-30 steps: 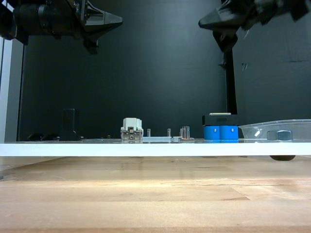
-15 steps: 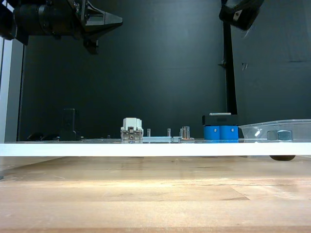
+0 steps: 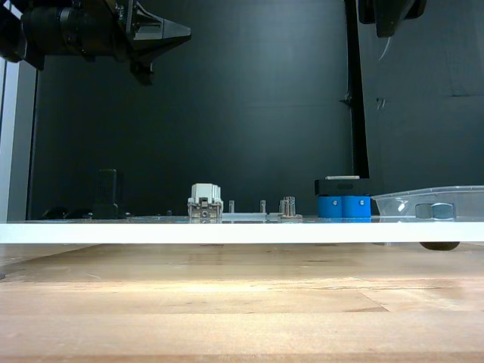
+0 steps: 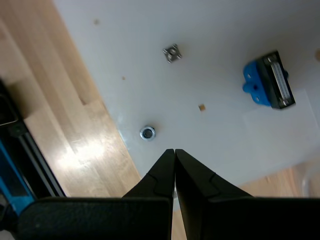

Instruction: Unfasten the M12 nut and place it in the container

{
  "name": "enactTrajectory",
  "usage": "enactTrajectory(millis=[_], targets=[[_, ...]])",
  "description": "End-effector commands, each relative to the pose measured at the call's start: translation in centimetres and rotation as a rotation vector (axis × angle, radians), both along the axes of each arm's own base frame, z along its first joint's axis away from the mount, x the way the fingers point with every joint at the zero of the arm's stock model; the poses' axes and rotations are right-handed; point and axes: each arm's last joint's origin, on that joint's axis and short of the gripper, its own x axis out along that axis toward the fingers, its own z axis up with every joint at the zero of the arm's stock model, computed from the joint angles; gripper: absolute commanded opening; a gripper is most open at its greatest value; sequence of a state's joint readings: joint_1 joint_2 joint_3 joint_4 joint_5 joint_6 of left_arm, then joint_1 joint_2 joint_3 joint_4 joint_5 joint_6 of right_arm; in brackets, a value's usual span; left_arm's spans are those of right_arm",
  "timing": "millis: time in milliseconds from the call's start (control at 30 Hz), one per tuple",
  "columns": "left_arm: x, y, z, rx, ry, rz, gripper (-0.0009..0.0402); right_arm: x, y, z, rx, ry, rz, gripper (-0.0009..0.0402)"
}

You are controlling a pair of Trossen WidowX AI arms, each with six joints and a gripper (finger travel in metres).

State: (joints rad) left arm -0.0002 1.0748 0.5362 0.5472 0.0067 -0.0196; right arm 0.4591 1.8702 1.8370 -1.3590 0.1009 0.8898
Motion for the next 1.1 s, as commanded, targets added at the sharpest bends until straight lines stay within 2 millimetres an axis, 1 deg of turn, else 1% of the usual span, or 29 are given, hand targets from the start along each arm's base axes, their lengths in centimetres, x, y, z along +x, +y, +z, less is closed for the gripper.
enactTrajectory(millis=[33,133,300,433,567,667,800,1100], targets=[[0.0,0.0,0.0,0.000,0.000,0.000,0.0000,0.8,0.6,-0.5,-0.018,0.039,0.008,0.0012],[0.0,0.0,0.0,0.000,0.000,0.000,0.0000,1.4,0.9,-1.5,-0.016,0.069,0.014,0.0045],[0.0,0.0,0.0,0.000,0.000,0.000,0.0000,1.9,1.4,-3.7,-0.047,0.123,0.026,0.0127],[0.0,0.0,0.0,0.000,0.000,0.000,0.0000,2.0,2.2,-5.2,-0.058,0.134,0.153,0.0190],[0.0,0.0,0.0,0.000,0.000,0.000,0.0000,1.9,2.9,-6.4,-0.053,0.115,0.184,0.0229],[0.0,0.0,0.0,0.000,0.000,0.000,0.0000,1.8,3.3,-7.4,-0.057,0.116,0.204,0.0241],[0.0,0.0,0.0,0.000,0.000,0.000,0.0000,1.5,3.9,-8.9,-0.063,0.098,0.257,0.0243],[0.0,0.0,0.0,0.000,0.000,0.000,0.0000,1.4,3.9,-11.7,-0.045,0.061,0.259,0.0243]])
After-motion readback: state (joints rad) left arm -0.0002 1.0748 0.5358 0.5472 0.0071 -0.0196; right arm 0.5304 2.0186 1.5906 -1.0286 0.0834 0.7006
